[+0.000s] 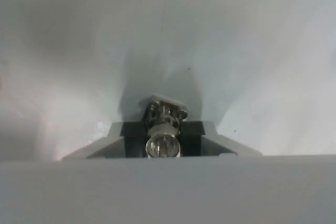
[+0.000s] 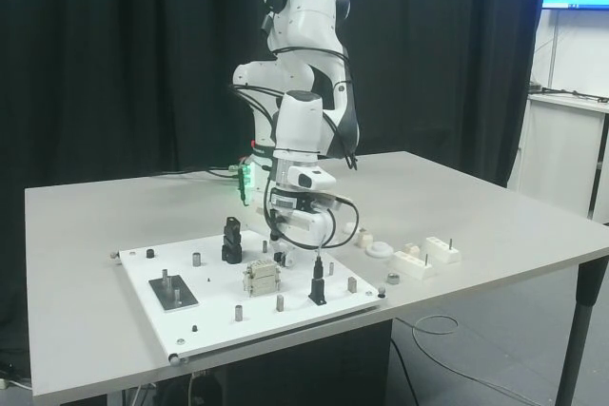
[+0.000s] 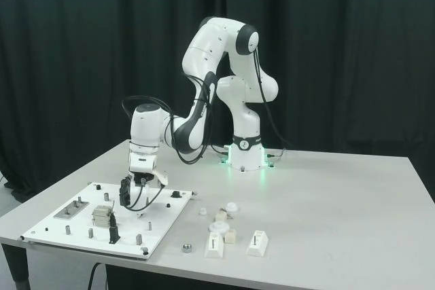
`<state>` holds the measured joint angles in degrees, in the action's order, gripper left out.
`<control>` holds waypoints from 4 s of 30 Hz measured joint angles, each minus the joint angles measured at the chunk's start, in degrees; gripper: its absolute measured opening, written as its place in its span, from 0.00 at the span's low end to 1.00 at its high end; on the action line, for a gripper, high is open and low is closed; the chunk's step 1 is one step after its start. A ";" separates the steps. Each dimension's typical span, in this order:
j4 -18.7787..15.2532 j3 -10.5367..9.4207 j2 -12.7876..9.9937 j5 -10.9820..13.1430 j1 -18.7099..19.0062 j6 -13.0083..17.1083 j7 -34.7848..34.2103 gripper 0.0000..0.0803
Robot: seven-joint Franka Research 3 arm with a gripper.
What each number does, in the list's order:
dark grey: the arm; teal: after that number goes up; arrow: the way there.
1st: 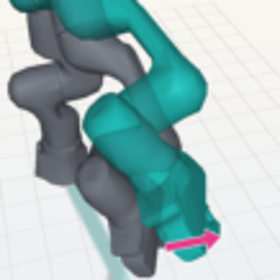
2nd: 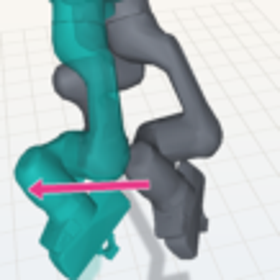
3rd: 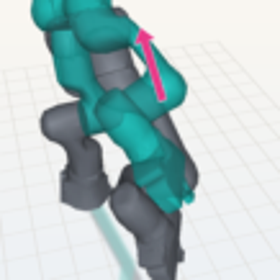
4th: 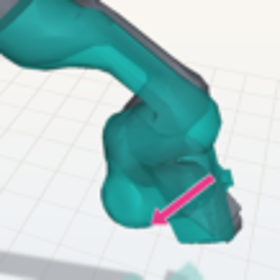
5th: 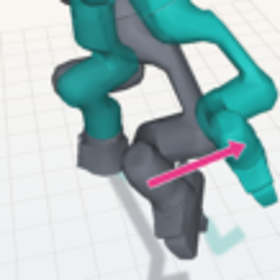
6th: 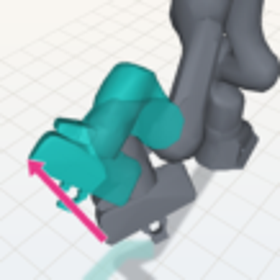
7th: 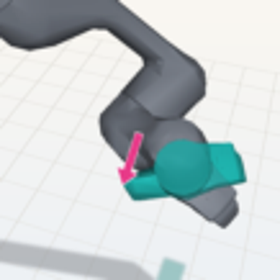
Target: Insert BNC.
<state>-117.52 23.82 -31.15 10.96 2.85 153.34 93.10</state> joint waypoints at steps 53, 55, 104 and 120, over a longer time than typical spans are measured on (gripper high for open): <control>2.08 0.29 -0.63 -0.10 -0.13 -3.98 -18.35 0.16; 2.28 0.32 -0.70 -0.10 -0.13 -4.34 -19.70 0.16; 2.67 0.40 -0.80 -0.10 -0.13 -5.66 -55.10 0.16; 3.01 0.40 -0.92 -0.10 -0.15 -6.41 -66.21 0.16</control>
<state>-114.51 24.23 -32.07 10.86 2.69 146.93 26.89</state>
